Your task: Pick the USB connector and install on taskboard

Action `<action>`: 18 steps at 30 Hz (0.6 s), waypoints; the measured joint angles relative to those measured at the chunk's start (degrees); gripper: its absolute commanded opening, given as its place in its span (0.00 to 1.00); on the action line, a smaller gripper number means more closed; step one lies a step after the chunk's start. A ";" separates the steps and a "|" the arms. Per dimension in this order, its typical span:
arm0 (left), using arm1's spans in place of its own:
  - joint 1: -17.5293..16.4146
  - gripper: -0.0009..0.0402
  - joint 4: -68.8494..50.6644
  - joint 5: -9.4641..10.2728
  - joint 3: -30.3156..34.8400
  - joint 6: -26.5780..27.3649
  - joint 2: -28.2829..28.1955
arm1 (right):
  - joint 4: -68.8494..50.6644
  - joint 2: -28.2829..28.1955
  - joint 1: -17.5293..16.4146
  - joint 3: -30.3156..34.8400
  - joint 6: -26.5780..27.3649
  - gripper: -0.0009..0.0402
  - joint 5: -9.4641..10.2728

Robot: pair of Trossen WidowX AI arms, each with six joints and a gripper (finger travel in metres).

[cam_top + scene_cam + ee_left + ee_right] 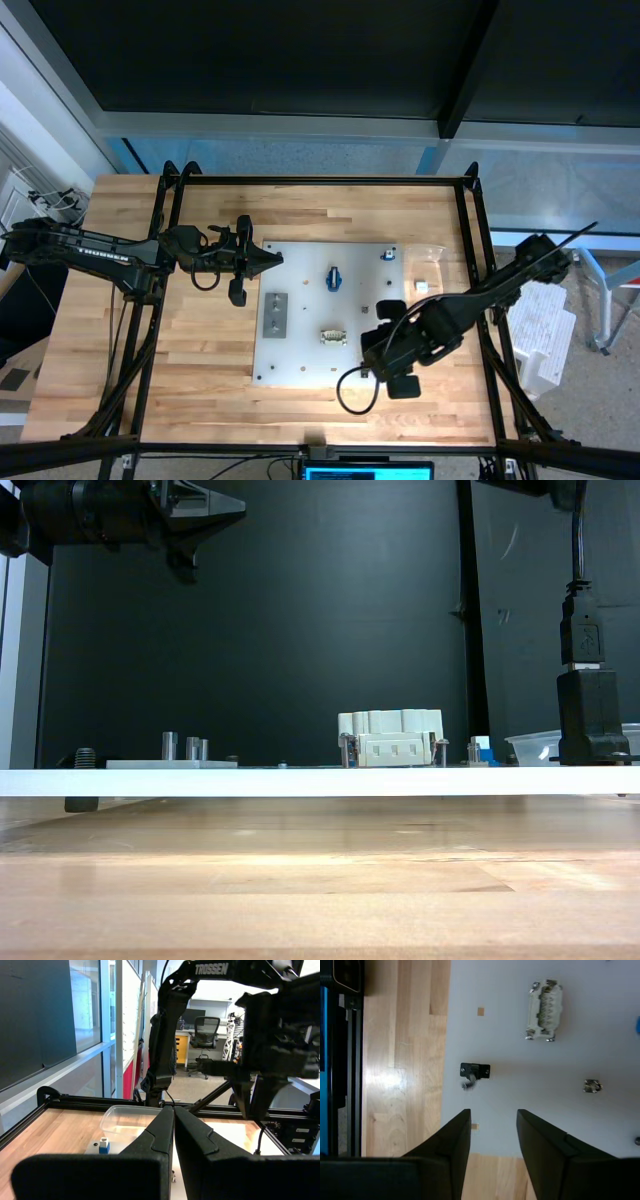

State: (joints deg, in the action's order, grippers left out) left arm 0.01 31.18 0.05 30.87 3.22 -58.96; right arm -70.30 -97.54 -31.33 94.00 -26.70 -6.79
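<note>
Standing upright in the black socket (592, 720) by the taskboard's (300, 270) near right corner, the USB connector (583, 630) looks plugged in, its cable (577, 540) rising out of view. The right gripper (492, 1116) hovers above that corner, fingers (540, 1160) spread wide, empty. The left gripper (174, 1110) hangs over the board's left edge, fingers (155, 1135) pressed together on nothing. A half-seated plug could be levered out if the cable gets tugged.

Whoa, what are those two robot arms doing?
The right tool hangs open over the taskboard, holding nothing. The USB connector stands upright in the small black socket, so it looks plugged in. The left tool is shut, up in the air by the board's left edge, touching nothing.
</note>
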 measured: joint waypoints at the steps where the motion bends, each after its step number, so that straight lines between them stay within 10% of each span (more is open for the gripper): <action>1: 0.00 0.02 -0.02 0.00 0.00 0.02 0.00 | 0.20 0.70 0.13 -0.44 0.00 0.20 -0.35; 7: 0.00 0.02 0.00 0.02 0.00 0.02 0.00 | 2.75 6.27 2.58 -4.66 0.31 0.01 -1.77; 18: 0.00 0.02 0.00 0.02 0.00 0.02 0.00 | 20.00 20.96 12.87 -20.15 7.32 0.02 -3.13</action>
State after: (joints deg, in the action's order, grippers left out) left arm 0.01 31.18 0.08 30.87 3.25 -58.96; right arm -50.30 -76.58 -18.46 73.84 -19.38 -9.91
